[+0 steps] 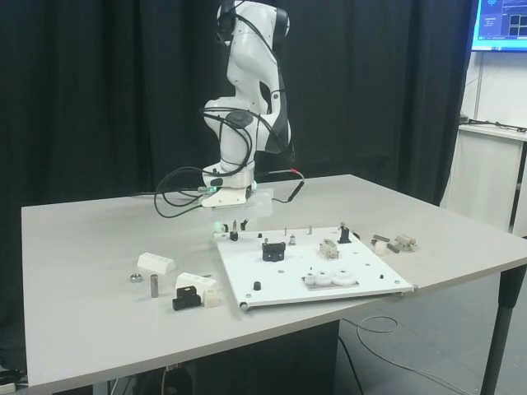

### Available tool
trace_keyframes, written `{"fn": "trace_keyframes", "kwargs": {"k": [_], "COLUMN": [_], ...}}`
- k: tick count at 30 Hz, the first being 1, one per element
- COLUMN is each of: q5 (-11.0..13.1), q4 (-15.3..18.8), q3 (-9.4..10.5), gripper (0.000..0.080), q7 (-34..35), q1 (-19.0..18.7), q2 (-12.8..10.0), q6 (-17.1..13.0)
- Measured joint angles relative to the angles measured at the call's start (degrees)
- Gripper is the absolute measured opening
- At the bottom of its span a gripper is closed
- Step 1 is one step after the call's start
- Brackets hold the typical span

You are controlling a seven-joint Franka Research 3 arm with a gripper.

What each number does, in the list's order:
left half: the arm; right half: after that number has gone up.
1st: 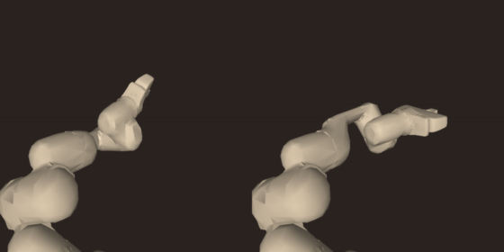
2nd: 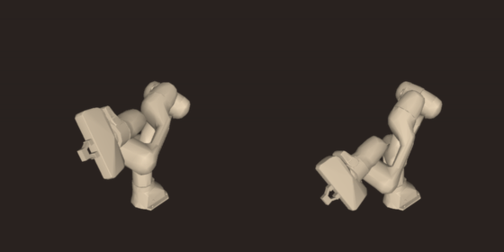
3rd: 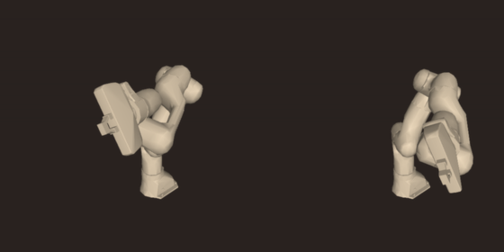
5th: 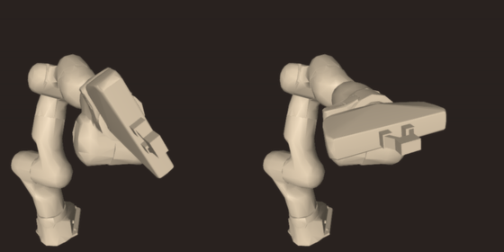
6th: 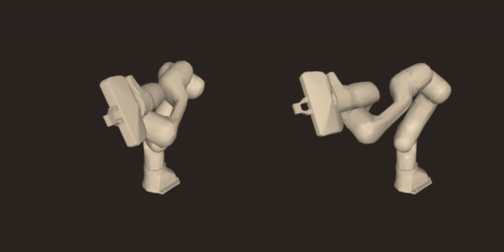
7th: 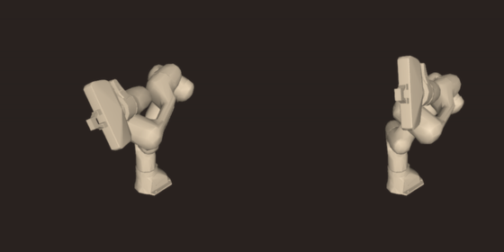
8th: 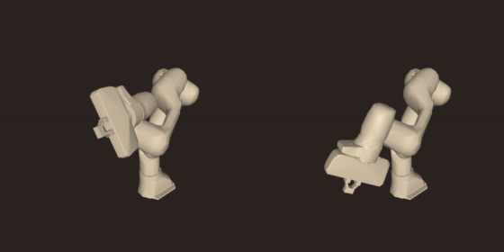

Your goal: Remove Ethernet.

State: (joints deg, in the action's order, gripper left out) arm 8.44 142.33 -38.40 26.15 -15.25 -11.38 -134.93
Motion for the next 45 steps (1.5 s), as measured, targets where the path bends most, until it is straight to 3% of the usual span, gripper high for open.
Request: {"fn": "trace_keyframes", "kwargs": {"k": [1,2,10,11,31,45], "q5": [0.0,0.0,-0.1,-0.1,-0.7,-7.5], "q4": [0.0,0.0,0.0,0.0,-0.3,-2.7], "q3": [0.0,0.0,-0.12,-0.12,-0.15,-0.13], "gripper": [0.0524,0.0362,0.0362,0.0081,0.0081,0.0081], "q7": [0.0,0.0,0.0,0.0,0.8,7.2], "q1": [0.0,0.0,0.0,0.0,0.0,-0.2], "q2": [0.0,-0.1,-0.2,-0.2,-0.1,2.9], "q6": [0.0,0.0,-0.2,-0.2,0.5,7.6]}}
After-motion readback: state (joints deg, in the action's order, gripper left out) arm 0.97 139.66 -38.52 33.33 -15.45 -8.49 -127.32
